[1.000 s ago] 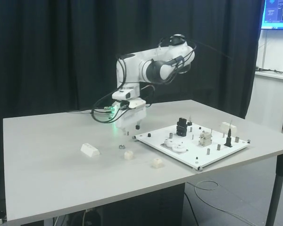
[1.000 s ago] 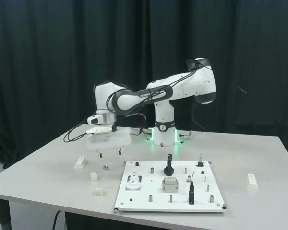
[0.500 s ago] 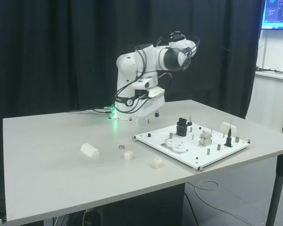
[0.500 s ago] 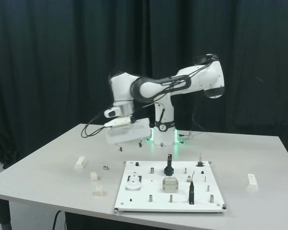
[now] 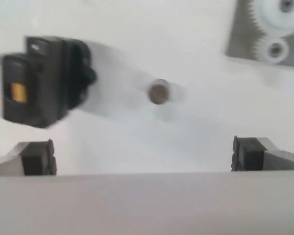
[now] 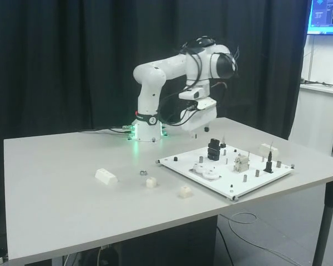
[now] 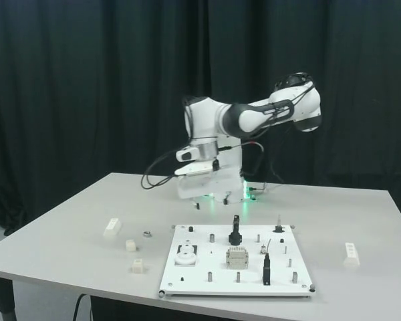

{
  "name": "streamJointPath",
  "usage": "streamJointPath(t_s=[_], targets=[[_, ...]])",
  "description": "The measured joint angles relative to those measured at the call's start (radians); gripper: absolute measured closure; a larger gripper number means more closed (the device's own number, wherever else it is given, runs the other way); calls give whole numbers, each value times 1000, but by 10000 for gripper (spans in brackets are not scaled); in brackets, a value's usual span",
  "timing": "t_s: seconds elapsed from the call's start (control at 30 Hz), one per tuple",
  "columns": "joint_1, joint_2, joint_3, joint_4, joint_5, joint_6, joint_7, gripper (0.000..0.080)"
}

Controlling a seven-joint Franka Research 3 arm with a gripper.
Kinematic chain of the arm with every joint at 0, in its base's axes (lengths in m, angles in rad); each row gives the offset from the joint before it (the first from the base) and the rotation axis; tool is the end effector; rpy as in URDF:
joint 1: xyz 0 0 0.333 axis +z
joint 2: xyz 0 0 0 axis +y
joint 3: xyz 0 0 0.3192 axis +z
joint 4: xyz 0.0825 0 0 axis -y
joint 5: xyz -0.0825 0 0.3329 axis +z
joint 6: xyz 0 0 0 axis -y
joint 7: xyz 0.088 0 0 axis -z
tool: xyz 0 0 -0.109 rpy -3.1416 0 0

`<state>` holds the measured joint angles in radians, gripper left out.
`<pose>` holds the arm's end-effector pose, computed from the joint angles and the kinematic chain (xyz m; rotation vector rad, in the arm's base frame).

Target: Remove D-SUB.

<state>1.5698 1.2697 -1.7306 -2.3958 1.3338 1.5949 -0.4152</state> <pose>0.4234 0.0555 0.3117 -2.9537 0.6331 0.0380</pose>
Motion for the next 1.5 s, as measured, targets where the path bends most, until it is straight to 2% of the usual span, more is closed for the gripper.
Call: streamJointPath(t_s=[0.37,0.67,1.2,1.5], targets=[[139,-8,17,-3,-36,69,242,3],[216,-11,56,-15,-45,142,333,3],[270,-23,127,-34,-44,266,404,3],[270,-36,149,-37,-35,302,408,3]])
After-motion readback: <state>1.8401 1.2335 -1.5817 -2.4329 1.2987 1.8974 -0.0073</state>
